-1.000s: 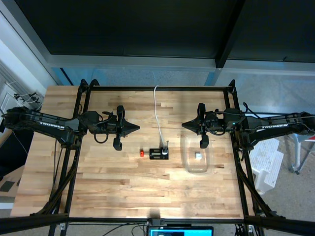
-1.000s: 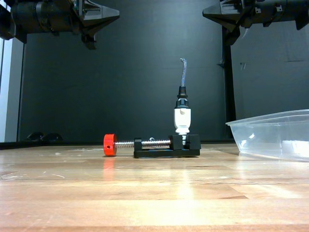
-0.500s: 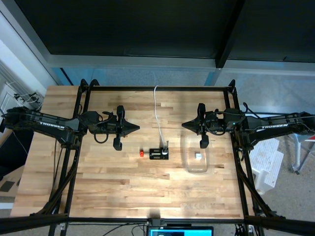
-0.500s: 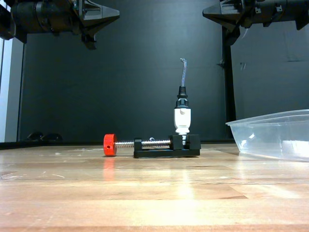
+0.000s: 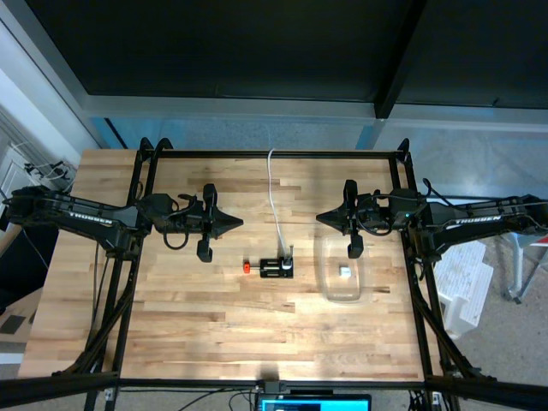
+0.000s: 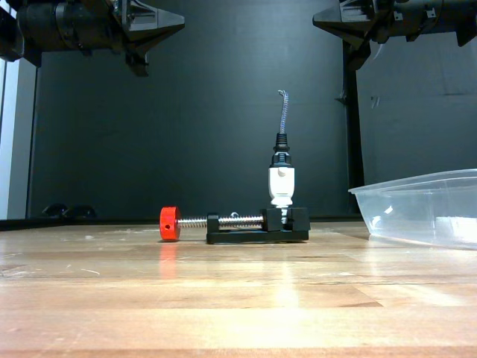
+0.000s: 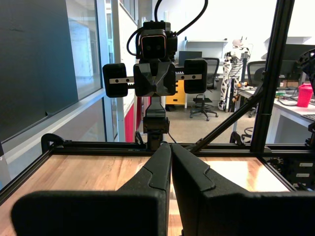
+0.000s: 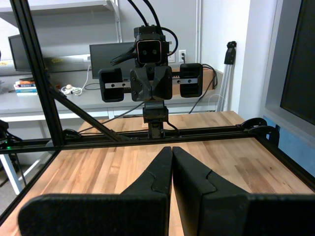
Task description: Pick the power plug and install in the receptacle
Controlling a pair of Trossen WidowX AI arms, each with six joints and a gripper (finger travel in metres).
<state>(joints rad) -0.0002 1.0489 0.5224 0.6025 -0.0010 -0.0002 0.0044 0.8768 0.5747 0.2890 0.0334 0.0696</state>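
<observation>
Jaws on both arms were pressed shut on nothing, the tips of each pair meeting in a thin line in its own wrist view. On the left arm [image 5: 103, 218] the left jaws hung high above the wooden surface [image 5: 214, 330] and pointed inward. On the right arm [image 5: 462, 221] the right jaws mirrored them, so the two pairs faced each other, well apart. Nothing had moved over the last second: both arms, and everything below them, lay exactly as before, so the pick appeared not yet begun. Below the gap between the two pairs, and somewhat nearer the near edge than either, the receptacle [image 6: 281, 183] stood upright, clamped in a black vise [image 5: 276, 268]. The orange-red knob [image 5: 247, 268] of the vise pointed toward the left jaws' side. A white cord [image 5: 274, 193] ran from the receptacle toward the far edge. Beneath the right jaws, a little to their near side, sat a clear plastic tray [image 6: 417, 212] holding a small pale cube [image 5: 344, 271]. The power plug, a tiny dark piece, could not be picked out in any view, so its place could not be told. Judging by the layout, the right jaws were the closer pair to the tray, and they would need to part and descend before anything could be gripped.
</observation>
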